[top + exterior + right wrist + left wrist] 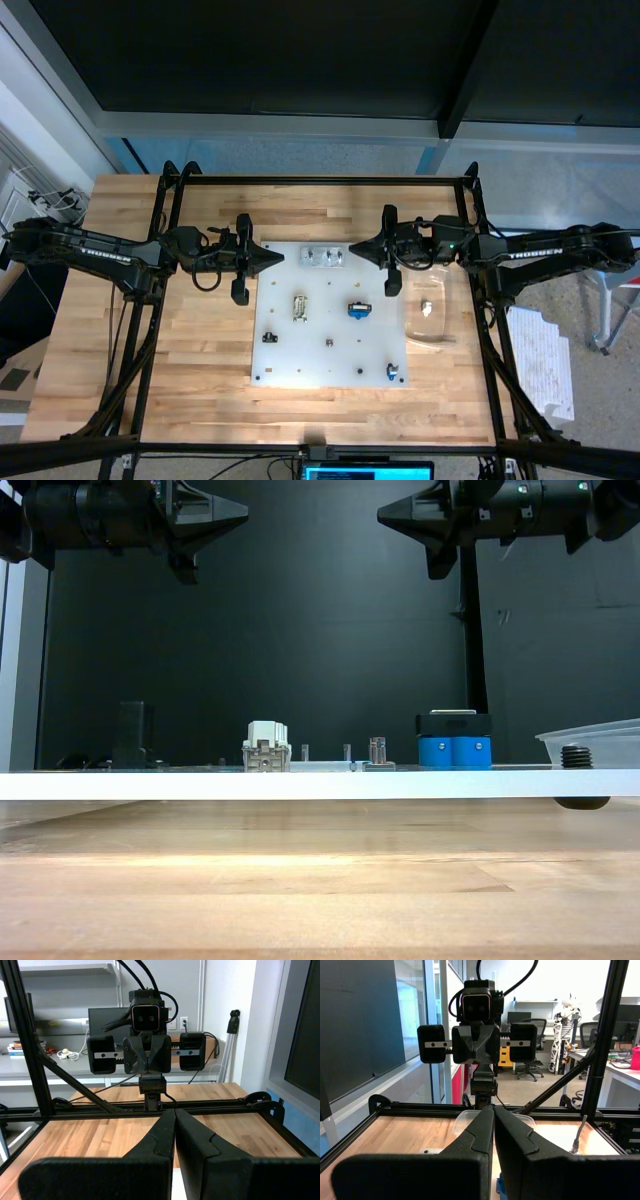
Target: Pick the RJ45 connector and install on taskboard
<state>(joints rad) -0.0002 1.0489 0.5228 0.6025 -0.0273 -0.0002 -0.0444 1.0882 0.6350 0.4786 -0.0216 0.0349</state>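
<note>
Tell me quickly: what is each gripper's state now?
Left gripper: shut, empty, raised over the board's far left corner.
Right gripper: shut, empty, raised over the board's far edge.

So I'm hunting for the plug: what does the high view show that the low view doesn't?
Only the high view looks into the clear tray, where a pale block lies, and down onto the top of the blue jack; it does not let me tell where the plug is. Only the low view shows the board's parts from the side, such as a pale socket. Both show the white board, with the left gripper and the right gripper raised above it.
</note>
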